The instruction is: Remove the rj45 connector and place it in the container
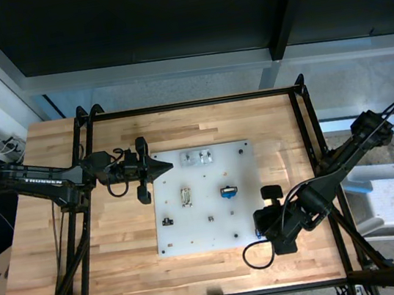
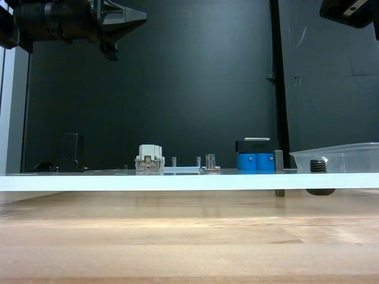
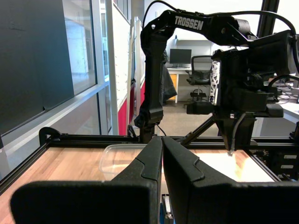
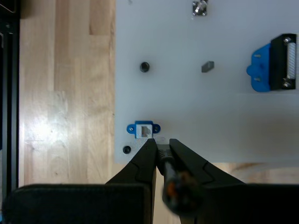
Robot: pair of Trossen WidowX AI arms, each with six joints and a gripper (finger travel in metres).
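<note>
— 2 grippers in shot, so take me round. where's the left gripper [image 1: 164, 166]?
— out at the left edge of the white board [image 1: 194, 229], held well up off it and pointing across toward the right arm. its own wrist view shows both fingers pressed flat together, tip to tip, with nothing between them.
— and the right gripper [image 4: 161, 143]?
— over the board's near right corner, pointing down at it. the jaws are pinching the rj45 connector [image 4: 162, 156], a black body clamped between the 2 fingers, and its tail end blurs out close to the camera.
— how does that connector sit against its socket?
— just beside it. the small blue socket [image 4: 144, 129] is mounted right at the board's corner, near the edge where the wooden table [image 1: 127, 276] shows. in the wrist view its pale opening is uncovered, a touch off the fingertips. how high the connector hangs above the board, i cannot tell.
— and the container?
— the clear container [image 1: 197, 158] lies on the far part of the board, just ahead of the left gripper's tips and well apart from the right gripper. the low view gives it as a shallow see-through tray.
— what's between the 2?
— 1 blue block fitting [image 1: 227, 192] and 1 grey-white plug [image 1: 186, 196], both standing on the board, nearer than the container and apart from each other.
</note>
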